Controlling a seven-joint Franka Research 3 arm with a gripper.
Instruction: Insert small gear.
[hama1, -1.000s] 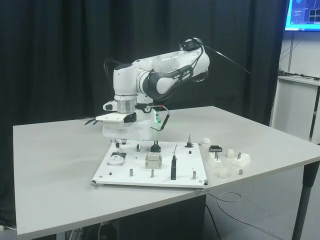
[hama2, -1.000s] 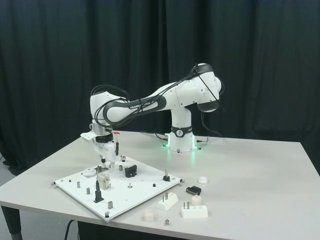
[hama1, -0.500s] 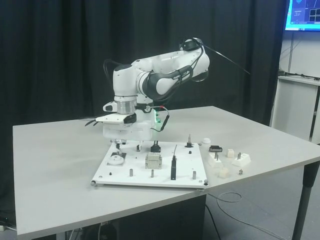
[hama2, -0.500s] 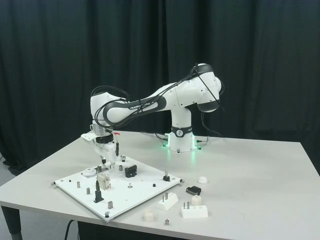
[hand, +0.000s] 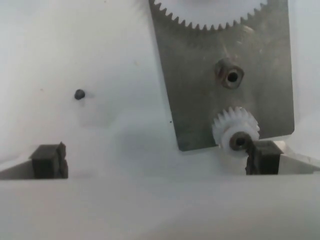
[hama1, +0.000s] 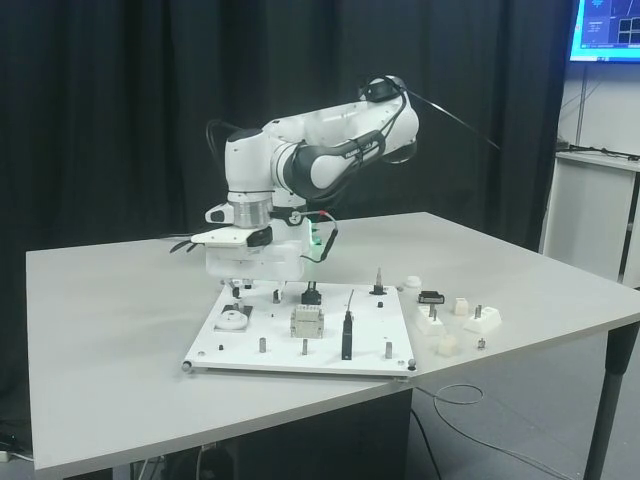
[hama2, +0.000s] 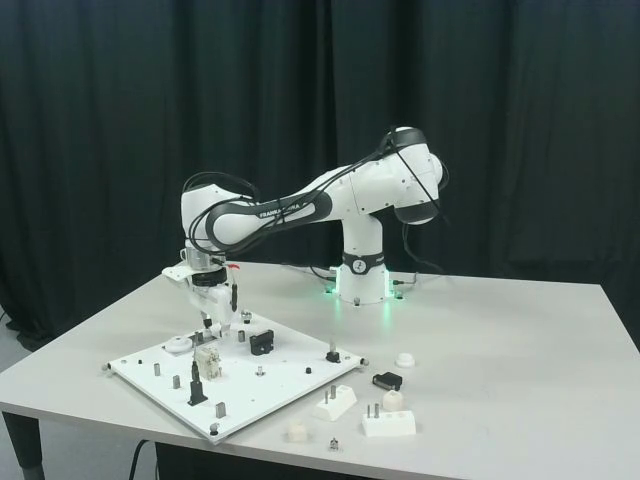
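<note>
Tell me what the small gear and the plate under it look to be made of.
Small gear: likely moulded plastic, white and matte, with crisp even teeth and no glint.
Plate: probably metal, grey with a dull brushed look, faint scuffs and a sharp straight edge against the white board. Neither material can be confirmed by sight alone.

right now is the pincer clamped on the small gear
No, the pincer is open wide, with the small gear beside one finger.

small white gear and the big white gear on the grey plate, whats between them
In the wrist view, one grey metal peg with a hollow top stands on the grey metal plate between the small white gear and the large white gear.
</note>
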